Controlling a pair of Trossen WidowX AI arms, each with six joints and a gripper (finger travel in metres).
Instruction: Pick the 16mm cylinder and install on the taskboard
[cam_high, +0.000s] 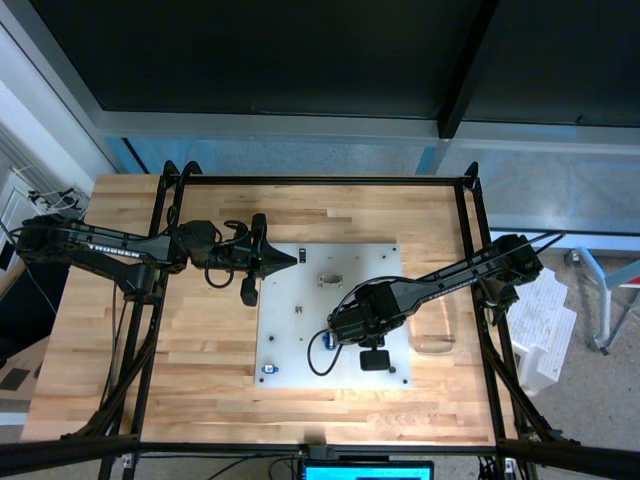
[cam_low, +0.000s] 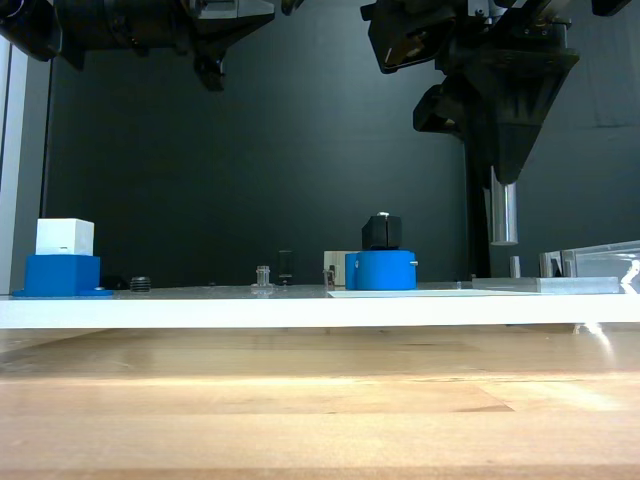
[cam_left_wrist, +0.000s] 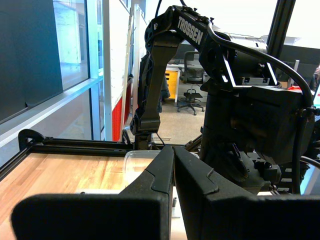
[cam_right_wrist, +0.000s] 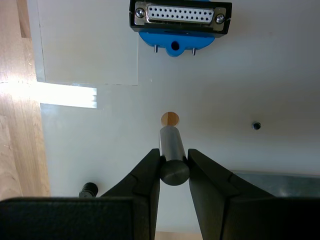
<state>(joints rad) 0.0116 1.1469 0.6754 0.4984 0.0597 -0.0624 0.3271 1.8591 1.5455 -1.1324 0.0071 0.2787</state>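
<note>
While the right gripper (cam_right_wrist: 172, 159) hangs over the taskboard (cam_right_wrist: 225, 100), its two black fingers (cam_right_wrist: 147, 172) pinch the 16mm cylinder (cam_right_wrist: 171, 142) from either side, close to one end, so most of the silvery pin sticks out past the fingertips. In the right wrist view the free end points at a small round hole (cam_right_wrist: 170, 119) in the white plate, with wood colour showing through it – the pin's tip lies just short of that hole. Beyond the hole sits a blue fitting (cam_right_wrist: 172, 44) carrying a black-framed multi-pin connector (cam_right_wrist: 180, 17); no lettering can be read on either.

From table height the cylinder (cam_low: 503, 208) stands upright under the right gripper (cam_low: 505, 150), its lower end apart from the board's surface (cam_low: 300, 310), with a visible gap between them. A round blue fitting (cam_low: 385, 268) stands on the board to the left of the pin.

The left gripper (cam_left_wrist: 173, 170) has its fingers pressed together with nothing between them; from above it (cam_high: 285, 258) sits over the far left edge of the taskboard (cam_high: 300, 330), well apart from the right gripper (cam_high: 352, 325).

"TROSSEN" reads in white on the left arm (cam_high: 100, 240) – and again on the right arm (cam_left_wrist: 190, 30) as seen from the left wrist.
</note>
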